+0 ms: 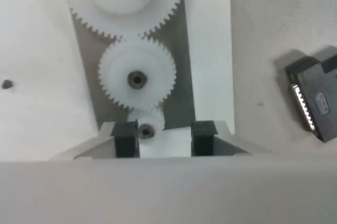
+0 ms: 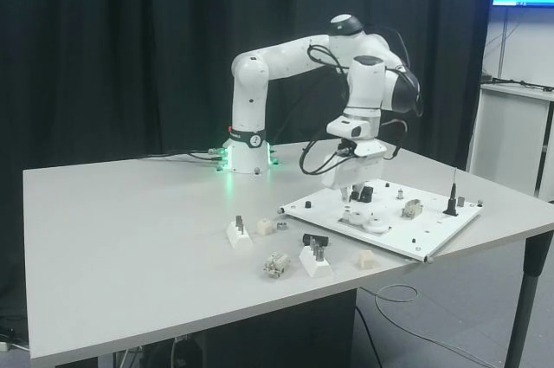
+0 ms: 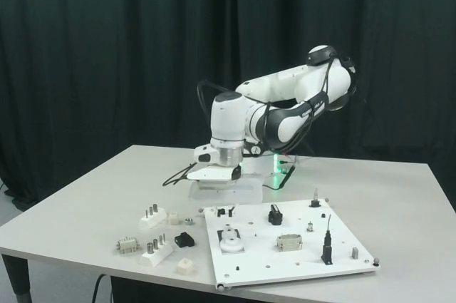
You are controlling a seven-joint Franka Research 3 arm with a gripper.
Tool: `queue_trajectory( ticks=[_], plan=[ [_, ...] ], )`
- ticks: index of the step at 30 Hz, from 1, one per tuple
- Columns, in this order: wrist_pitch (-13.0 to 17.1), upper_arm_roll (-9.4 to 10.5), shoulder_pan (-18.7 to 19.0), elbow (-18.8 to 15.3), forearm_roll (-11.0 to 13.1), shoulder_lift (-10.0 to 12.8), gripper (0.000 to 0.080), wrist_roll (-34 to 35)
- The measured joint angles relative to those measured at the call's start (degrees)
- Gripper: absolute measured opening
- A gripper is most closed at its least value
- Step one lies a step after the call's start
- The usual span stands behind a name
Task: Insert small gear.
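- Black fingertips of the gripper sit closest in the wrist view, spread apart with a bare gap between them; neither pad presses on anything, so nothing is held.
- Just by one fingertip, the small gear lies on its peg in the grey recess, partly hidden by that finger.
- Against the small gear, further along the recess, sits the middle gear, its teeth meeting the small gear's.
- Beyond the middle gear lies the large gear, meshed with it and cut off by the picture's edge.
- Beside the recess, across a white strip, a black connector with a row of pins rests on the surface.
- From the room views, the white arm bends down over the white board, the gripper low above the board's edge nearest the arm's base.
- Off the board, on the grey table, several small white and grey parts lie scattered near the board's side.
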Motion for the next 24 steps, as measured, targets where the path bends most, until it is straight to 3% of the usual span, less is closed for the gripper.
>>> queue_trajectory(
  ticks=[8,24],
  plan=[
    [-1.6,-1.61,0.9,0.0,-0.3,-0.1,0.018,1.0],
    [-2.5,-2.92,1.5,0.1,-0.7,-0.1,0.018,4.5]
  ],
)
